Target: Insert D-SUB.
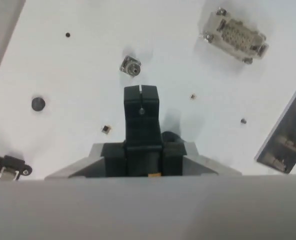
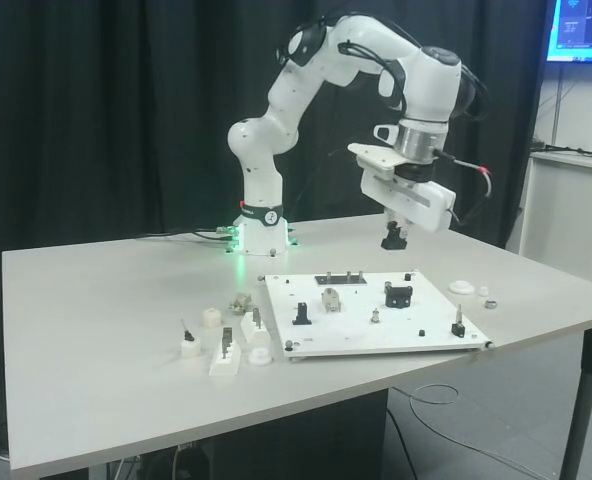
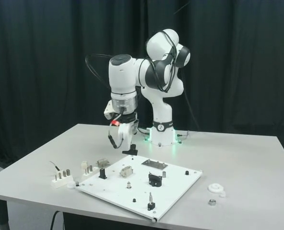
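My gripper (image 1: 140, 92) hangs above the white task board (image 1: 88, 50), over its edge nearest the robot's base. The black fingers are shut, pressed together with only a thin seam at the tips. Nothing shows between them. A dark lump beside the fingers is unclear. In the room views the gripper (image 2: 393, 240) (image 3: 131, 151) is well above the board (image 2: 376, 335) (image 3: 175, 189). A small black-flanged socket (image 1: 9, 166), which looks like the D-SUB port, sits on the board off to one side of the fingers.
On the board are a grey multi-pin connector (image 1: 234, 36) (image 2: 331, 297), a small round metal socket (image 1: 131, 66) and a grey block with pins (image 1: 285, 135). Loose white holders with parts (image 2: 226, 345) (image 3: 65, 177) lie beside the board. A white gear (image 2: 463, 287) rests on the table.
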`<control>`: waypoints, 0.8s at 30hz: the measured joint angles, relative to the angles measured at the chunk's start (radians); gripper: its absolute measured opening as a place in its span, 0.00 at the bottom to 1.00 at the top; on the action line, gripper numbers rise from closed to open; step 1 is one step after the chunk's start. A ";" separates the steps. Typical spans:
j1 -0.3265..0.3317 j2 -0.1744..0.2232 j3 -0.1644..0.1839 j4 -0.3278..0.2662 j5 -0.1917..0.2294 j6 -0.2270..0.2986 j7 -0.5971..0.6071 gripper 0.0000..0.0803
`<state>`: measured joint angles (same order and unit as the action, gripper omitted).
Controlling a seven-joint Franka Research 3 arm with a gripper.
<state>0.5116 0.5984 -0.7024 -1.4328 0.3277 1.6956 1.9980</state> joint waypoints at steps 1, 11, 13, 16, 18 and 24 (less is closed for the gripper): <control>-0.005 -0.002 0.008 0.000 0.001 0.000 0.009 0.19; -0.029 -0.008 0.069 -0.008 0.018 -0.001 0.077 0.19; -0.029 -0.009 0.074 -0.010 0.018 -0.001 0.087 0.19; -0.029 -0.009 0.082 -0.012 0.018 -0.001 0.101 0.19; -0.029 -0.009 0.084 -0.014 0.018 -0.001 0.112 0.19; -0.027 -0.009 0.088 -0.023 0.018 -0.009 0.129 0.19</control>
<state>0.4842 0.5896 -0.6147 -1.4556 0.3454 1.6864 2.1272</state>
